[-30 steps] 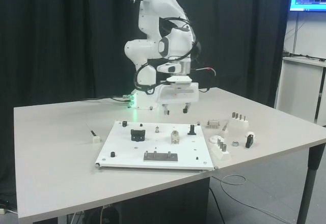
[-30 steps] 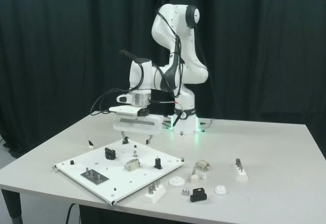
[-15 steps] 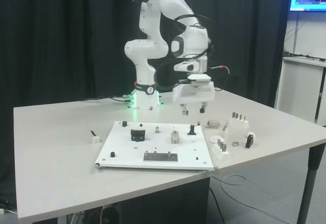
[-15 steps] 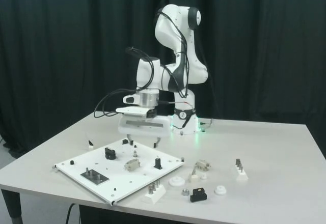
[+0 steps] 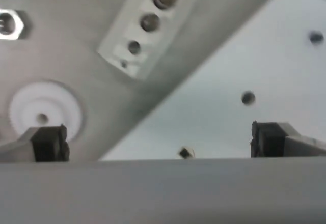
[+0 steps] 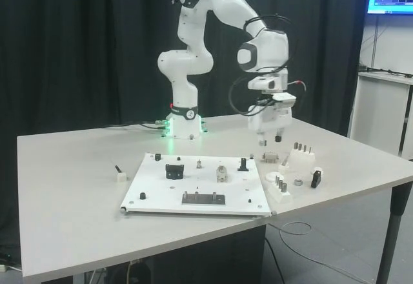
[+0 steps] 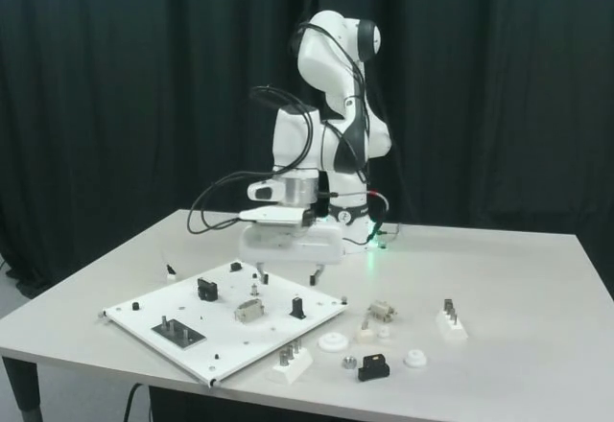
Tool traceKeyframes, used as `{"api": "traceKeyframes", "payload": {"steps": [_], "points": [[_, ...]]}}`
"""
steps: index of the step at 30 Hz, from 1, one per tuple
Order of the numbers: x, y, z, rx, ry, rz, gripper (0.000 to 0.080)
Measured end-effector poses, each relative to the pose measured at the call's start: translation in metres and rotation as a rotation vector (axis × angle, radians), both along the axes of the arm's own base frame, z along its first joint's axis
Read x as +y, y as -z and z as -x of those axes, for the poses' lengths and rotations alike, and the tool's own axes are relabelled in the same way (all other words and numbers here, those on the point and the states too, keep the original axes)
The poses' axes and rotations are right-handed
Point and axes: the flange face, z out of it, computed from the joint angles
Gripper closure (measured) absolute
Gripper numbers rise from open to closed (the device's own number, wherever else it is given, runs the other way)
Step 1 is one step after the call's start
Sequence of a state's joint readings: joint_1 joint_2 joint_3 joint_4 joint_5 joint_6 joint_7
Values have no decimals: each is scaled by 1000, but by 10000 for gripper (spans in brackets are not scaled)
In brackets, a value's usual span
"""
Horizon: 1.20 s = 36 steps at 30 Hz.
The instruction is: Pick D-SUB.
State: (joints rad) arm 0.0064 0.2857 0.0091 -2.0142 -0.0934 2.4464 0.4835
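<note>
The gripper (image 6: pixel 271 141) is held above the grey table (image 6: pixel 71 168), near the far right corner of the white board (image 6: pixel 161 190). Its fingers (image 5: pixel 49 143) are spread wide, and nothing is held between them. The D-SUB (image 6: pixel 270 157) is taken to be the small metal part lying loose on the table just beside that corner, though at this range the identification cannot be made with certainty. It is not shown in the wrist view, where only a white gear (image 5: pixel 43 113), a white block (image 5: pixel 147 25) with three holes and the edge of the board are seen below the fingertips.

Several risks can be judged from here. Whether the hand is truly over the D-SUB is not settled: it seems close above it in the first room view and off to one side in the second. If the descent is begun before the part is centred between the fingers, the shell could be struck from above or pushed across the table. A similar metal part (image 6: pixel 221 172) is mounted on the board, and it could be gripped by mistake. A small white piece (image 7: pixel 366 326) lies very near the D-SUB and could be caught or dragged along with it. The part is low and hard-shelled, so a shallow or skewed grip could be lost when it is lifted.
</note>
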Motion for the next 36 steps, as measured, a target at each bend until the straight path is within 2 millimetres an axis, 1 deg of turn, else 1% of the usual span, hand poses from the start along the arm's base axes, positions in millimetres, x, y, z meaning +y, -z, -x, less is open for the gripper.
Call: {"api": "traceKeyframes", "payload": {"steps": [9, 16, 24, 36], "points": [[28, -8, -23, 57, -93, 12, 3], [52, -8, -33, 111, -110, 13, 3], [78, 7, -37, 154, -86, 11, 3], [116, 29, -34, 180, -93, 7, 3]]}}
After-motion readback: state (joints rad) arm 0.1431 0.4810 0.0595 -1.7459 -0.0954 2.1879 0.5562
